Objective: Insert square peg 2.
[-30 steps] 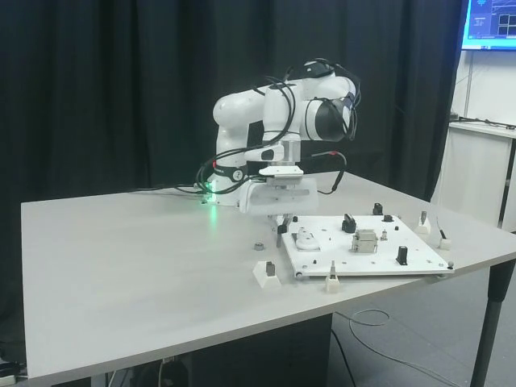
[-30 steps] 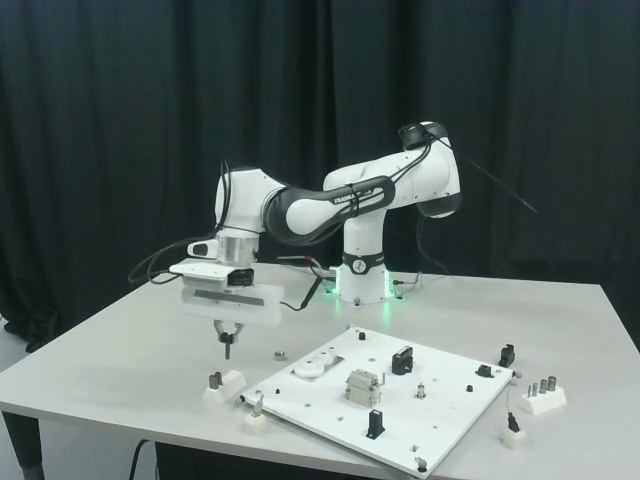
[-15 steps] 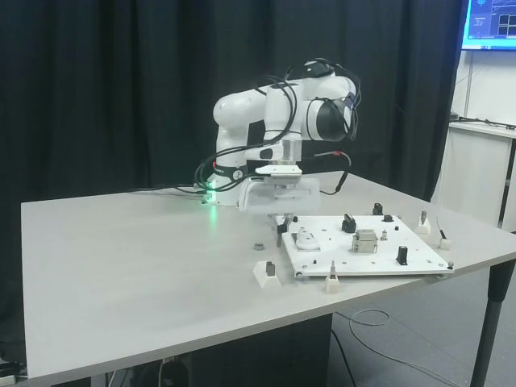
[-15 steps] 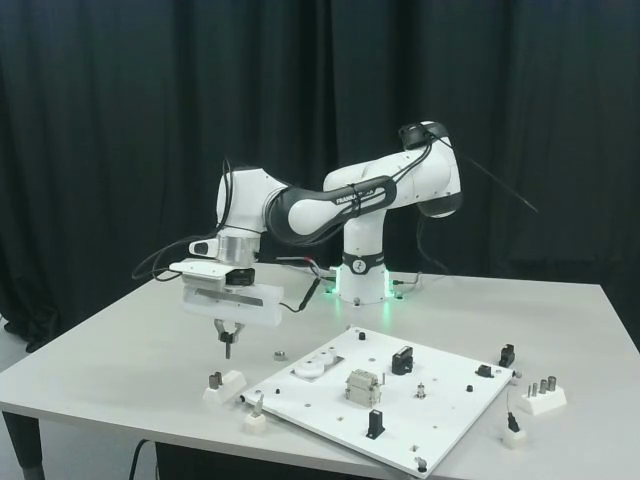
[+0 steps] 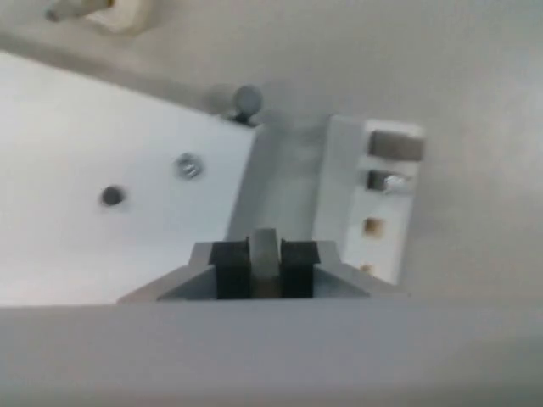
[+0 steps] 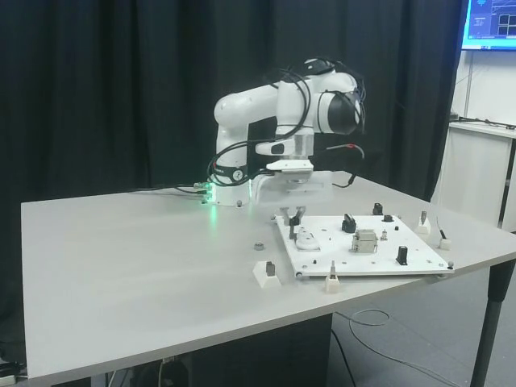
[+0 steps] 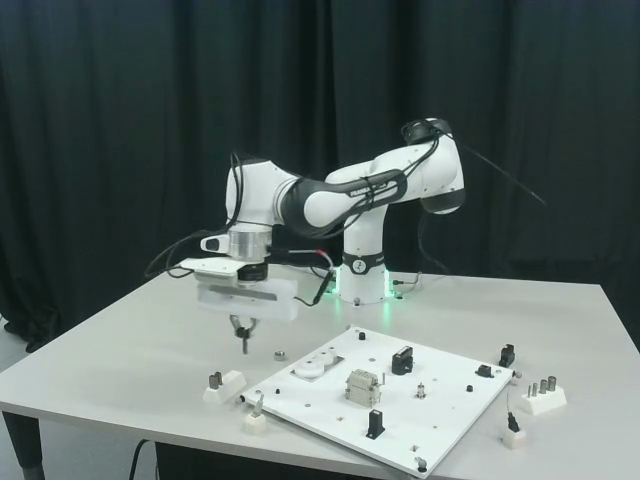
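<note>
My gripper [image 5: 264, 271] is shut on the square peg [image 5: 264, 248], a short grey bar held upright between the black fingers [image 5: 229, 267]. In the room views the gripper [image 7: 243, 333] hangs above the table with the peg [image 7: 243, 346] sticking out below it. It is above the gap between the small white peg holder [image 7: 224, 385] and the white assembly board [image 7: 330, 405]. The wrist view shows the holder [image 5: 373, 203] with its square slots beside the board's corner [image 5: 127, 229]. From the first room view, the gripper [image 6: 292, 216] is over the board's left edge [image 6: 284, 242].
A small nut [image 7: 281, 354] lies on the table near the board. A white stand with a pin [image 7: 256, 421] sits at the board's near corner. Black and grey fixtures [image 7: 364, 388] stand on the board. Two more white holders [image 7: 540, 398] sit past its right side.
The gripper has risen and moved away from the peg holder toward the board, carrying the peg. The arm's wrist has swung with it.
</note>
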